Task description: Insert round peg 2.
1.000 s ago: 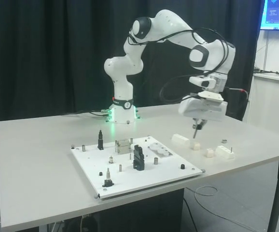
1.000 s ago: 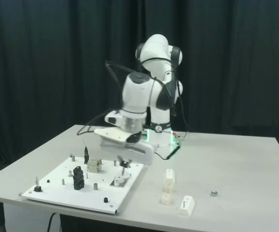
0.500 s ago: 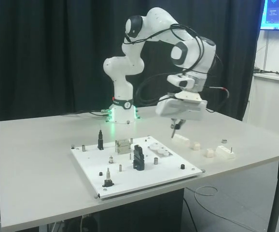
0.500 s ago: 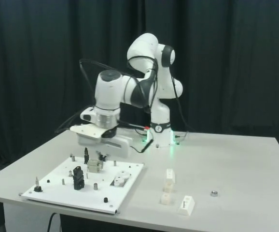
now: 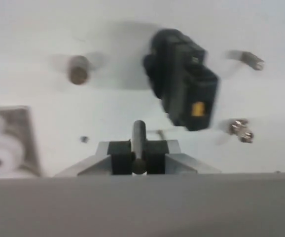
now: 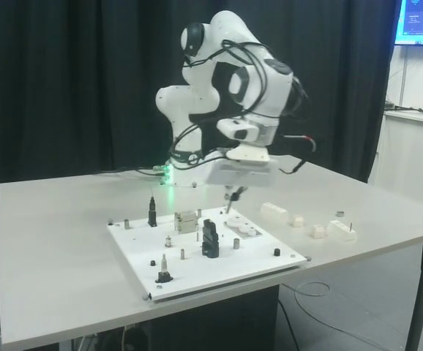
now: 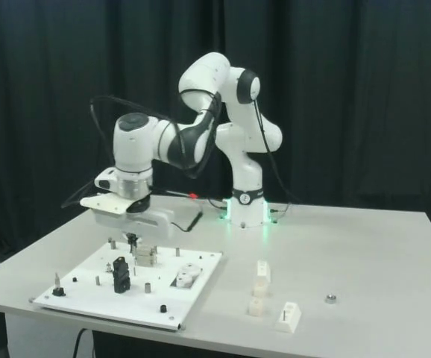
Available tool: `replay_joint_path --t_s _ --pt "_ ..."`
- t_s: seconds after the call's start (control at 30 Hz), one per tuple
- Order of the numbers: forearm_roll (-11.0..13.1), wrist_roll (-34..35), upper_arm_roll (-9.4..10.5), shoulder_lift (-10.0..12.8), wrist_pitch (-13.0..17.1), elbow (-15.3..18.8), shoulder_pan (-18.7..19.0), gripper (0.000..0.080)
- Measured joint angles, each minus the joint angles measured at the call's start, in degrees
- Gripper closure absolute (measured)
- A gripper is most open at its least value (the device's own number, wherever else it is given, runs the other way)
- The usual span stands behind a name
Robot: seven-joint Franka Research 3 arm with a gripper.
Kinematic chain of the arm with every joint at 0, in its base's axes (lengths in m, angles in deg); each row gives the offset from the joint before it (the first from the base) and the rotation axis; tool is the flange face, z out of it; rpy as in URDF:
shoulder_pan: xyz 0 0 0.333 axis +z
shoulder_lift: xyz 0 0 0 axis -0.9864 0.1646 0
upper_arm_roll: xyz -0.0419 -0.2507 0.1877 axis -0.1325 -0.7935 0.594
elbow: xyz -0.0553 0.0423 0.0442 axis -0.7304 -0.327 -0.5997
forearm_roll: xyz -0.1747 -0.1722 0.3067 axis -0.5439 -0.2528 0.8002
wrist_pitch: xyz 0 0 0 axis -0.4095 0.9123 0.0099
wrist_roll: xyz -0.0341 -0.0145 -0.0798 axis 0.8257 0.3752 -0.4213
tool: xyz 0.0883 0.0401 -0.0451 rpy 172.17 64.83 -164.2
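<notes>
White board (image 6: 226, 263), one peg (image 5: 138, 143), two fingers (image 5: 119, 153)

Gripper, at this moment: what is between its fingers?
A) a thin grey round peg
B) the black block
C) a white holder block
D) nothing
A: in the wrist view the gripper is shut on the round peg, above the white board.

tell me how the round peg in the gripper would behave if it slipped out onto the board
The round peg looks like a smooth, slim grey cylinder, so it would probably roll on the flat white board. It appears rigid and likely light. Held at one end by the gripper, it could tilt if bumped against the black block.
</notes>
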Motion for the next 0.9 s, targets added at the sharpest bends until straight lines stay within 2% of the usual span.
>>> replay_joint_path --t_s 0.47,0.7,0.9 --pt "1.55 -6.97 -1.95 -0.04 1.96 2.4 -3.79 0.0745" --pt "2.92 -9.62 -4.08 -0.21 3.01 4.4 -3.97 0.0745" --pt "3.07 -10.96 -5.99 -1.12 4.27 7.03 -4.0 0.0745"
